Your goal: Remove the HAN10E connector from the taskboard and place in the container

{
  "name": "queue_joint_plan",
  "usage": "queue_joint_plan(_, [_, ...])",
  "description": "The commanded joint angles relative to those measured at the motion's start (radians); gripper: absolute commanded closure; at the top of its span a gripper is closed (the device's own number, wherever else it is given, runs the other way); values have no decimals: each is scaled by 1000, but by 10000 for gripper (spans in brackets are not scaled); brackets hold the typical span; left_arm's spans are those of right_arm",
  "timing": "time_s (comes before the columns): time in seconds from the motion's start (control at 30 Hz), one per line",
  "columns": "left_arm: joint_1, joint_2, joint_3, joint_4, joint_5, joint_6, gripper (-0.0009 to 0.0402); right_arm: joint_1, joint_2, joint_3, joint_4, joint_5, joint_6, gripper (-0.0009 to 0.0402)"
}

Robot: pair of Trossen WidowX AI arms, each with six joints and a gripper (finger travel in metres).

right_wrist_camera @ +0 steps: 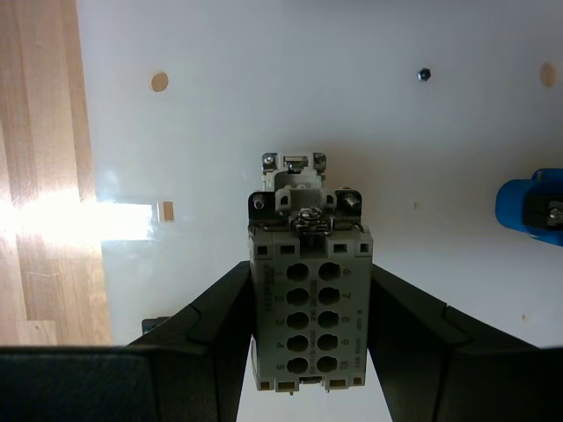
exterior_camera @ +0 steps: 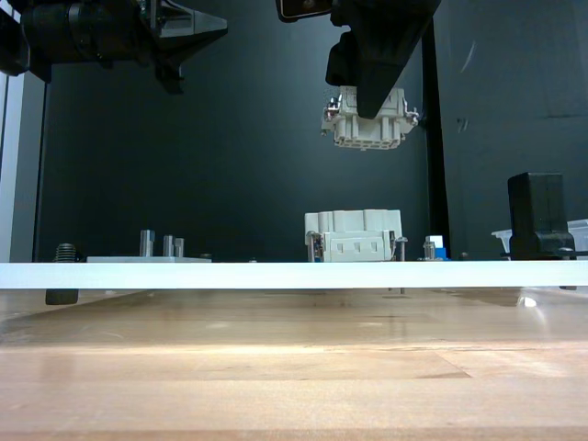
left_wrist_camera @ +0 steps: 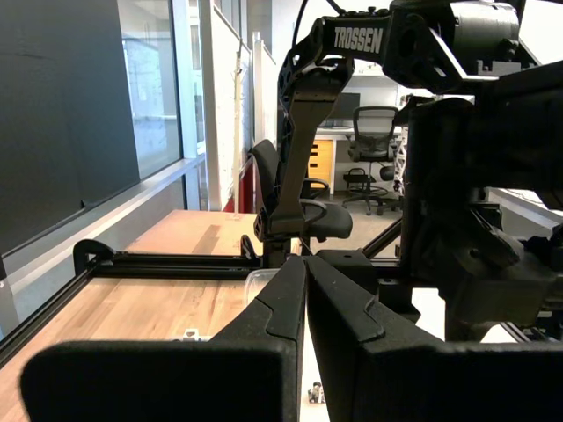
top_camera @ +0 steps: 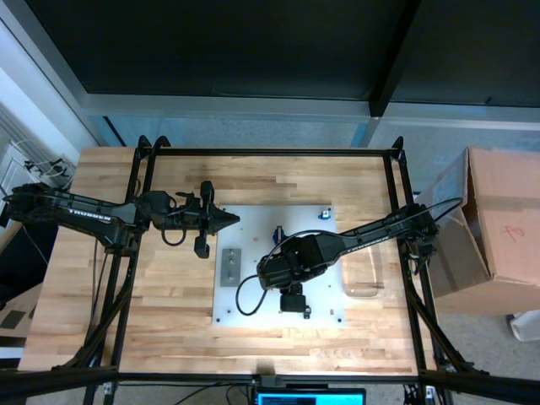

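Items on the taskboard (top_camera: 321, 291): a grey block (top_camera: 229, 266) with upright pegs (exterior_camera: 147, 243) toward its left side, a beige mating housing (exterior_camera: 354, 237) near its middle, a blue part (right_wrist_camera: 528, 207) and a black block (exterior_camera: 537, 216) toward its right. A clear container (top_camera: 363, 294) sits on the table (top_camera: 169, 295) just beside the taskboard's right edge. A cardboard box (top_camera: 498, 228) stands well to the right of the taskboard, off the table. A black frame (top_camera: 270, 152) borders the table around the taskboard.

The right gripper (exterior_camera: 372, 92) hangs above the middle of the taskboard. Its jaws are closed on the two long sides of the HAN10E connector (right_wrist_camera: 308, 308). The connector is held level, pin face down, directly above the mating housing and fully clear of it, with open space between the two.

The left gripper (left_wrist_camera: 305, 272) is raised above the taskboard's left edge, pointing inward. Its jaws are pressed together and hold nothing. It stands well apart from the right gripper.

Nothing stands on the taskboard between the mating housing and the blue part
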Motion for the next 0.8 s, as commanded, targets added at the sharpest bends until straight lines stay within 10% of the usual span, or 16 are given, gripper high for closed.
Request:
queue_joint_plan(0.03, [0, 0, 0, 0, 0, 0, 393, 3, -18, -5, -14, 3, -1, 380])
queue_joint_plan(0.8, [0, 0, 0, 0, 0, 0, 393, 19, -502, -608, 25, 8, -10, 379])
